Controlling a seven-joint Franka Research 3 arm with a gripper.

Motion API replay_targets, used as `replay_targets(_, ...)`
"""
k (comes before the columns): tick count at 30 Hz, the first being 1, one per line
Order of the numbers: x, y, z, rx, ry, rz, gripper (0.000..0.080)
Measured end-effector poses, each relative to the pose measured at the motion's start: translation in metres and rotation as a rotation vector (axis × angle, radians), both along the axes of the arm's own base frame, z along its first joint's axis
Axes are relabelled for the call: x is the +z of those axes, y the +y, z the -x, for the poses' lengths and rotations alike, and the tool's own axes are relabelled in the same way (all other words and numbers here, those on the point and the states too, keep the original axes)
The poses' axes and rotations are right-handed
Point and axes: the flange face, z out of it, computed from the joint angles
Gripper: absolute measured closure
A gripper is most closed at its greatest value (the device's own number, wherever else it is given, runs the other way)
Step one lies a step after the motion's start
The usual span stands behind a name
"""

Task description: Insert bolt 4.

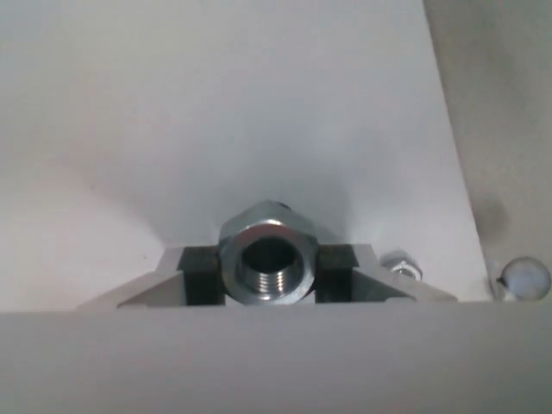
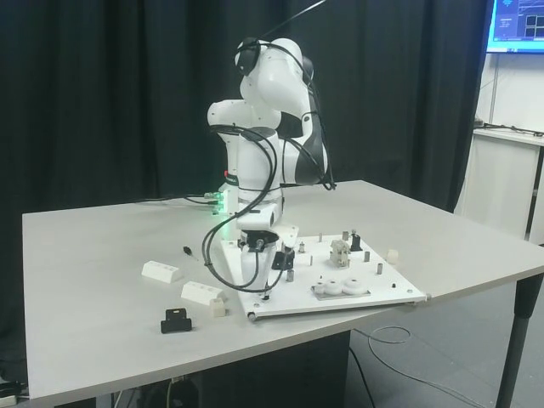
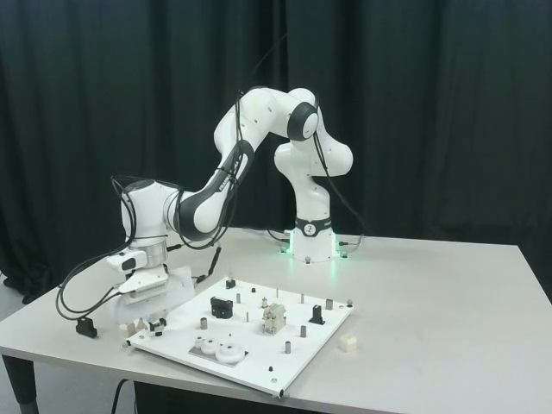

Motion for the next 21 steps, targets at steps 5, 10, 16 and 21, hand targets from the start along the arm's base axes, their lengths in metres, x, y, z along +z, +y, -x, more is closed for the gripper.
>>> replay_targets(5,0.0,0.0,0.0003,-0.085,0.004,-0.006,0.0577)
replay_targets(10,0.0,0.0002,0.0005,-0.183,0.009,-0.011,0.0577)
replay_targets(16,0.0,0.0004,0.0006,-0.29,0.015,-0.015,0.0577)
replay_targets(21,0.0,0.0007,0.0008,-0.374,0.021,-0.019,0.0577)
